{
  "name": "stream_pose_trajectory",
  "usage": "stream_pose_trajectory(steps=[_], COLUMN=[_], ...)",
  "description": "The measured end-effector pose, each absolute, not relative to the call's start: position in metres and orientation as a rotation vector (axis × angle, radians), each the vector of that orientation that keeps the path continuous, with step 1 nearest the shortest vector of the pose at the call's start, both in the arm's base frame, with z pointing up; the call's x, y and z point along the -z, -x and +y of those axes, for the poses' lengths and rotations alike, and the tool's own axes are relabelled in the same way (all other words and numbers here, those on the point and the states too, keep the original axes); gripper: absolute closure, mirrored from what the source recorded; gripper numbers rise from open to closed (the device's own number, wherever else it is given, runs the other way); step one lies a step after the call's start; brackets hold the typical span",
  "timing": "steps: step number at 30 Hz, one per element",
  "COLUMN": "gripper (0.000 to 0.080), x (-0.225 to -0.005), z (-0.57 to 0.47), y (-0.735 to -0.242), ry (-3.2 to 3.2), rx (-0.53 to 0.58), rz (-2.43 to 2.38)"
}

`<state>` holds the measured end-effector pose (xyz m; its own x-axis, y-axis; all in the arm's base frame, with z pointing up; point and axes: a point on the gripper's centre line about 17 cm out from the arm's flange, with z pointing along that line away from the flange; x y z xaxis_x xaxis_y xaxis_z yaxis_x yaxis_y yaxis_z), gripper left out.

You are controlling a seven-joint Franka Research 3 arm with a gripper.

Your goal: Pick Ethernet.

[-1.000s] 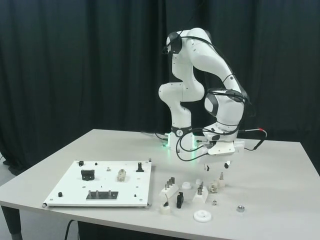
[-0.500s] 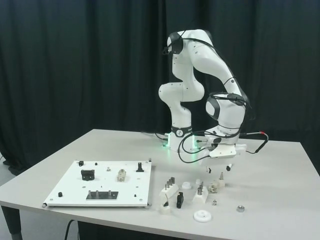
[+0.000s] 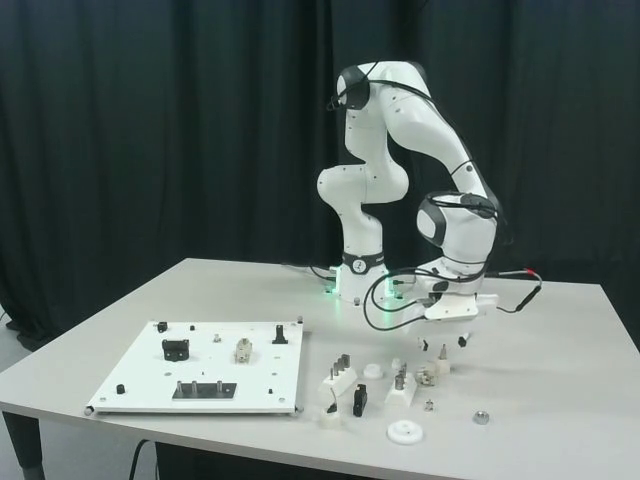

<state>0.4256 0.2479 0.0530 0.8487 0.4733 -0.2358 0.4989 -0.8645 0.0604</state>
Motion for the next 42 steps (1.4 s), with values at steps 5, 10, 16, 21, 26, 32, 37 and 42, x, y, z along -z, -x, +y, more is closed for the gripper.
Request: stream_pose_trajectory(steps=[5,10,16,21,26,32,37,42], gripper=[0.0003,0.0003,0.0094,0.0282,0.044,0.0638,0.0638,0.0715], x=[-0.049,-0.045,-0.044,-0.043,-0.042,-0.04,-0.04,-0.041], z=[0.249,0.249,0.248,0.246,0.244,0.242,0.242,0.242], y=[-0.426,-0.426,-0.43,-0.432,-0.434,-0.436,-0.436,-0.437], ry=[-2.904,-2.907,-2.902,-2.895,-2.891,-2.884,-2.883,-2.883], rx=[0.316,0.31,0.292,0.283,0.275,0.268,0.267,0.265], rz=[0.754,0.724,0.714,0.707,0.708,0.716,0.717,0.717])
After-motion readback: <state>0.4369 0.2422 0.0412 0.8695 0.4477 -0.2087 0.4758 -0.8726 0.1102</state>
